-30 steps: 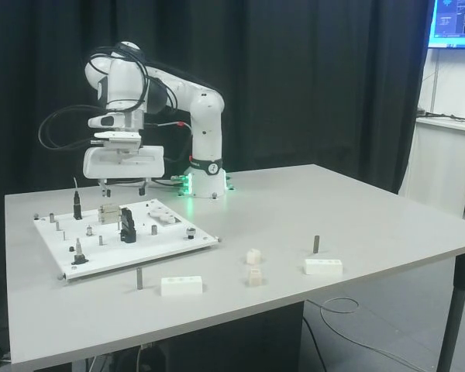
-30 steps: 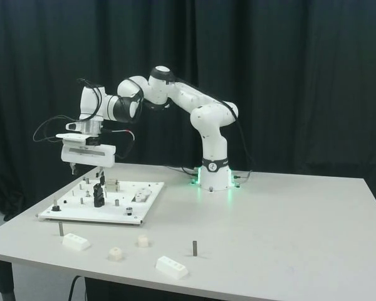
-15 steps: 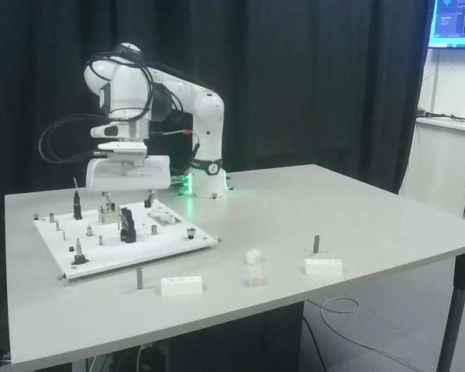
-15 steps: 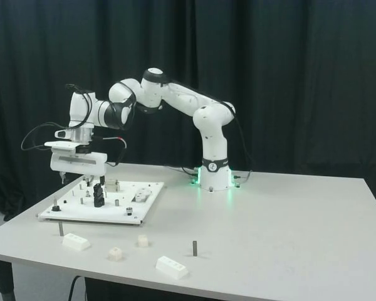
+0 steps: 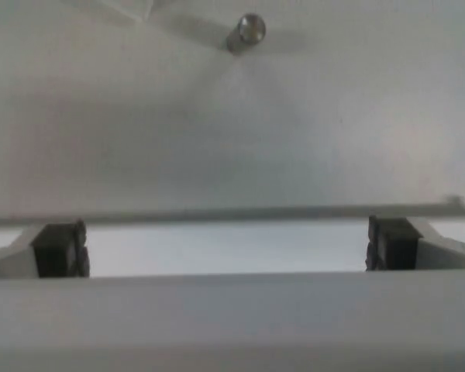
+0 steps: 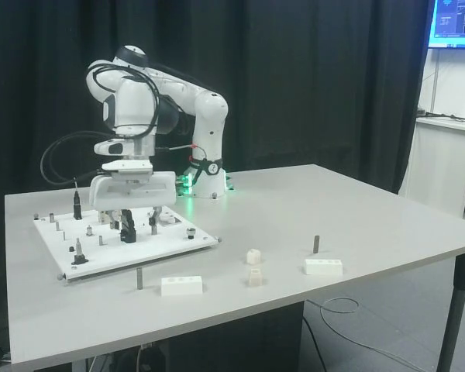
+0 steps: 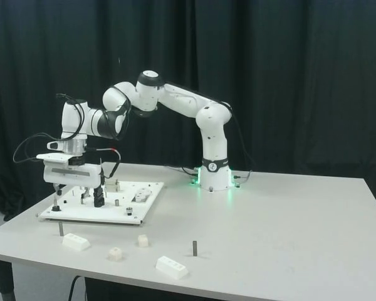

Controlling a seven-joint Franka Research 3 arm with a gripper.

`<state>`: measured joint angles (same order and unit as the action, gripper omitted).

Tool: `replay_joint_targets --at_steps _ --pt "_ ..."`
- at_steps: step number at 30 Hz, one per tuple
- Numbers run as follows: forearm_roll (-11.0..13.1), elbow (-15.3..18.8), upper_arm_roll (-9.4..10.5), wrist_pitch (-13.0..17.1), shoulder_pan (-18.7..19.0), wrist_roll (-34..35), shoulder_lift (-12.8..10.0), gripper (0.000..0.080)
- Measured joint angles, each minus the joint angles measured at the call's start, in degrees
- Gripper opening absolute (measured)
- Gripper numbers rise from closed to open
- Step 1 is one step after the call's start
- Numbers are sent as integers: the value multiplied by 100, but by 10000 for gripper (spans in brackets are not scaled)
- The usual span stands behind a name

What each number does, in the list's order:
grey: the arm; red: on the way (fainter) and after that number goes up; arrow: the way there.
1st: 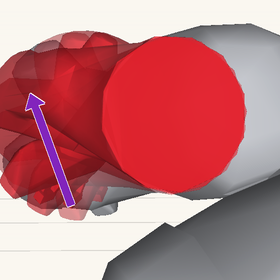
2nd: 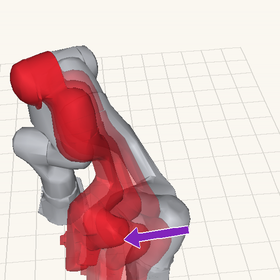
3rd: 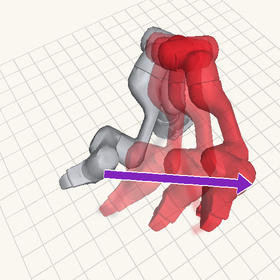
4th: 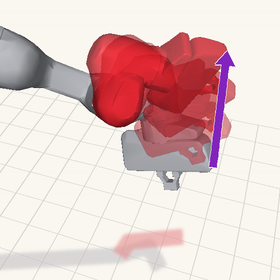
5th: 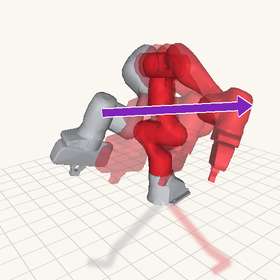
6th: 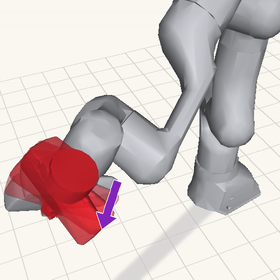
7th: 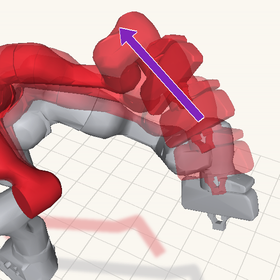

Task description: Pick round peg 3.

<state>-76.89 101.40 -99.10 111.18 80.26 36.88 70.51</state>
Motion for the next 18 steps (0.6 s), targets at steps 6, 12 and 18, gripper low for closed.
replay_joint_targets --at_steps 6,12,18 --pt "23 -225 -225 195 291 20 2 800" --pt "78 -408 -489 448 537 57 4 800" --pt "146 -588 -794 737 775 68 7 800"
